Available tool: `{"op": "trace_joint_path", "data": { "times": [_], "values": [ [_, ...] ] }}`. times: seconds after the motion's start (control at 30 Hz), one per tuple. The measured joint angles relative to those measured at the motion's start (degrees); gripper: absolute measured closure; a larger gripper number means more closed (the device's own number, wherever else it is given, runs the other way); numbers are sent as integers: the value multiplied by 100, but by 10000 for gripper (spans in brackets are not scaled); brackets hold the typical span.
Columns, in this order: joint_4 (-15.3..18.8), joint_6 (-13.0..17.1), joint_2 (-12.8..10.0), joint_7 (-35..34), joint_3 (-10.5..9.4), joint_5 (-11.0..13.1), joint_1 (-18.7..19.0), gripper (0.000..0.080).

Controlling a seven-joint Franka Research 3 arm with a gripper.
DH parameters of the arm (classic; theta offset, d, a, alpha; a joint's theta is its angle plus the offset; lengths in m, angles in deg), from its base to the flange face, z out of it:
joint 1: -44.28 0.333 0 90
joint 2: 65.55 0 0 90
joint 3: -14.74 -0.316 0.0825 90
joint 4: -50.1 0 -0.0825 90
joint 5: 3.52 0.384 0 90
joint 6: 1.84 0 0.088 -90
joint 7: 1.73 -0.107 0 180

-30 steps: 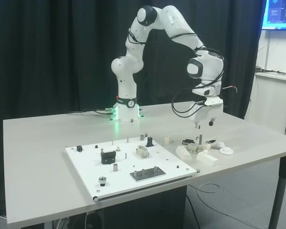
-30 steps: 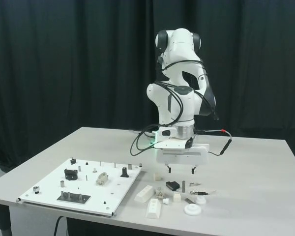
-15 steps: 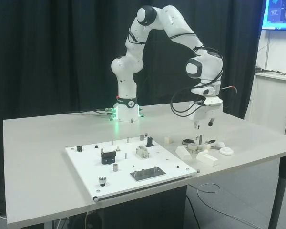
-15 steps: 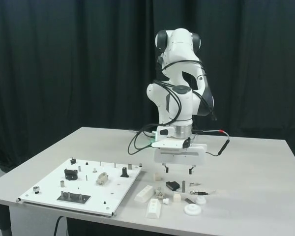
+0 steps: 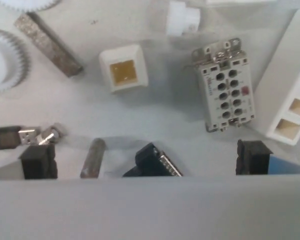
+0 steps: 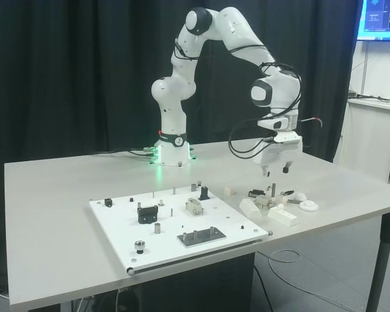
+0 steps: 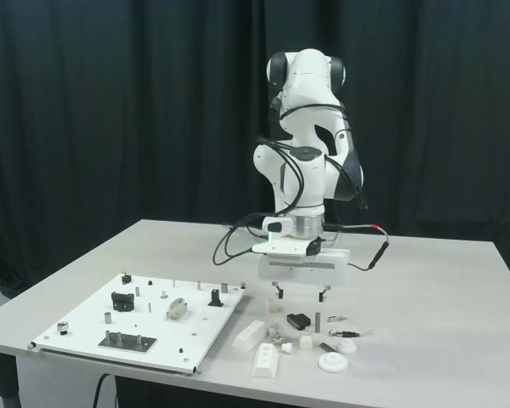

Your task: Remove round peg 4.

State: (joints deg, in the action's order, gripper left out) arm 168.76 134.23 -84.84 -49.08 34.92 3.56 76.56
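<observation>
Having risen and drifted toward the white board (image 6: pixel 175 224) over the last second, the end effector (image 7: pixel 298 292) hangs spread and empty above the loose parts. A round peg (image 7: pixel 317 322) stands just below it on the worktop (image 6: pixel 58 195), apparently already removed.

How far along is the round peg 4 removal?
Done, apparently: a small grey metal round peg stands upright on the grey table among loose parts, off the white board. In hand: nothing. The gripper hovers open and empty above that peg. Left: probably only the retreat. I can't confirm it is peg 4.
</observation>
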Motion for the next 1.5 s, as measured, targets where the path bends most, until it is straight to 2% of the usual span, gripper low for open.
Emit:
{"op": "trace_joint_path", "data": {
  "times": [1.1,1.5],
  "values": [
    [-21,194,-51,-30,0,8,-171,3],
    [-77,324,-63,-30,1,4,-340,3]
  ]
}}
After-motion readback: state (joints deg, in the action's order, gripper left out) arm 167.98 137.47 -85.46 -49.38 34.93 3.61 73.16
